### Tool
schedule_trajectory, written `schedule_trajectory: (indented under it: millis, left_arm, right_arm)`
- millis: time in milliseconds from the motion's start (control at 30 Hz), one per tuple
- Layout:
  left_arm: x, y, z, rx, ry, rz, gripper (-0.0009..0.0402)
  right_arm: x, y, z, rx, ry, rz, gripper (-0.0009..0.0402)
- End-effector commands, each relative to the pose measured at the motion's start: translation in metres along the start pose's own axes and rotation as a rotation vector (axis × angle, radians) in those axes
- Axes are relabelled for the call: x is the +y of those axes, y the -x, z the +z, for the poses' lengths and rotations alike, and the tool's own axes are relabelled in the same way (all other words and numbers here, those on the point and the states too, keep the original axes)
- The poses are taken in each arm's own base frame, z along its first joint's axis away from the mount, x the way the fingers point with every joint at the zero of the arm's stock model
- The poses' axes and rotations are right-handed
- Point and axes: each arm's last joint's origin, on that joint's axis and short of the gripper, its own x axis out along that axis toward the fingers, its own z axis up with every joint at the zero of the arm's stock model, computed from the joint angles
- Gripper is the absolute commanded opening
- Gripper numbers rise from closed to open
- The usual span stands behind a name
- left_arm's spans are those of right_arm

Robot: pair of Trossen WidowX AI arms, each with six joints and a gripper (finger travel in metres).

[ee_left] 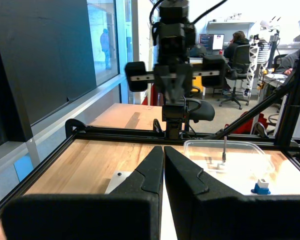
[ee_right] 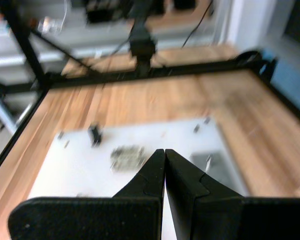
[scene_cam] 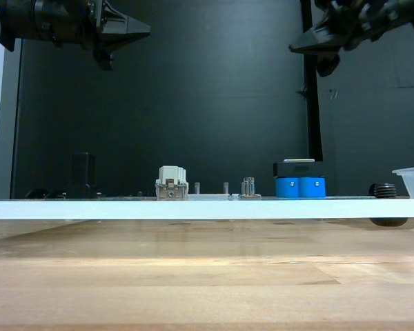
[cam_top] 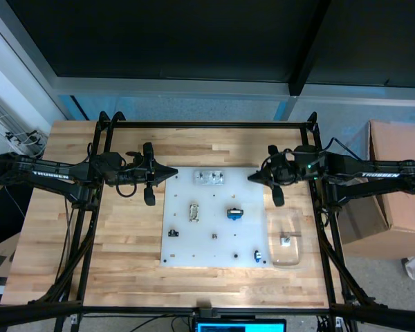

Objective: Pick the RJ45 connector and install on the taskboard

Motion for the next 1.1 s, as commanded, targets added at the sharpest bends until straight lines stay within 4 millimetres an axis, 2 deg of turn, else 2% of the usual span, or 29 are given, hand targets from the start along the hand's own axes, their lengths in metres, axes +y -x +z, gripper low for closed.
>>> schedule_trajectory:
  millis: [33, 333, 567, 1100]
  left_arm:
    - [0.000, 0.000, 0.000, -0.001, 0.000, 0.000, 0.0000]
    - [0.000, 0.000, 0.000, 0.000, 0.000, 0.000, 0.0000]
    - [0.000, 0.000, 0.000, 0.000, 0.000, 0.000, 0.0000]
    - [0.000, 0.000, 0.000, 0.000, 0.000, 0.000, 0.0000]
  right_arm:
    - [0.010, 0.007, 0.002, 0.099, 0.023, -0.006, 0.0000]
    - [0.038, 0.034, 0.002, 0.343, 0.048, -0.015, 0.0000]
    - [0.053, 0.053, -0.004, 0.492, 0.026, 0.016, 0.0000]
    - [0.078, 0.076, -0.027, 0.731, -0.047, 0.062, 0.0000]
